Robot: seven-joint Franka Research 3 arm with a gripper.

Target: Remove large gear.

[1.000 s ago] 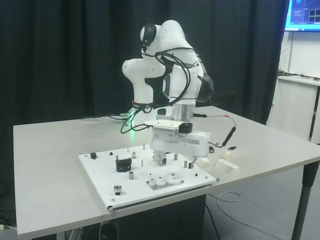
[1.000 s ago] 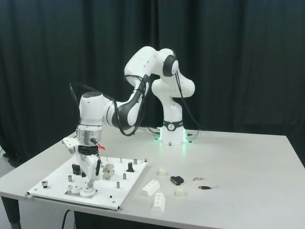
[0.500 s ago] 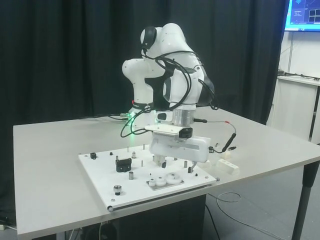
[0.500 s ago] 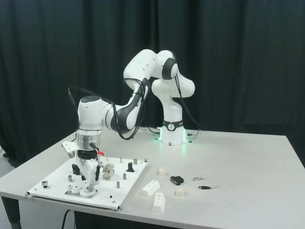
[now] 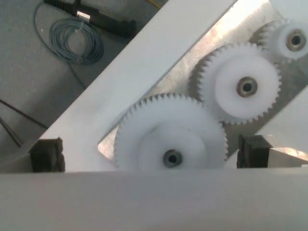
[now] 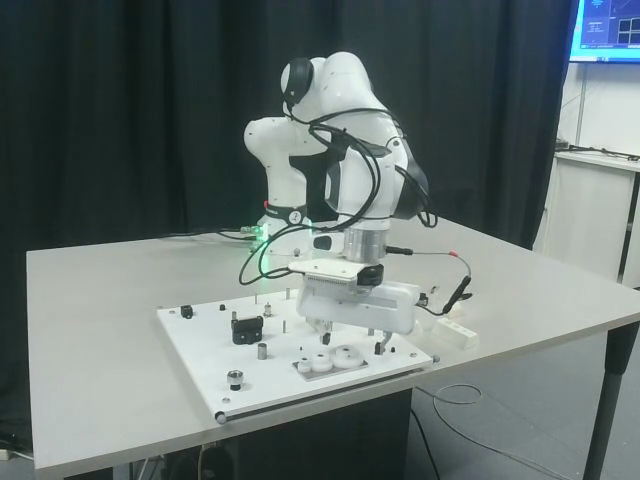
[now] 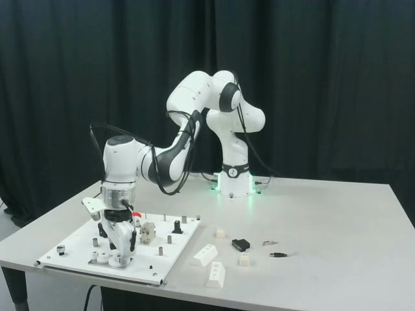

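Directly beneath the pincer [image 5: 150, 155] the large gear [image 5: 171, 139] is seen in the wrist view, seated on its pin at the end of a meshed row, with a medium gear [image 5: 240, 83] touching its teeth and a small gear [image 5: 288, 41] beyond that. The two black fingertips [image 5: 46, 155] are spread wide, one on each side of the large gear and both clear of its rim, so nothing is held. In the first room view the gear set lies low in the middle of the frame, near the front edge of the white board [image 6: 200, 350] on the grey desk [image 6: 90, 300], and the pincer hangs just above it. The gear's flat face is turned up and its axis is upright, so a straight descent followed by a closing about the rim is judged to be what is called for.
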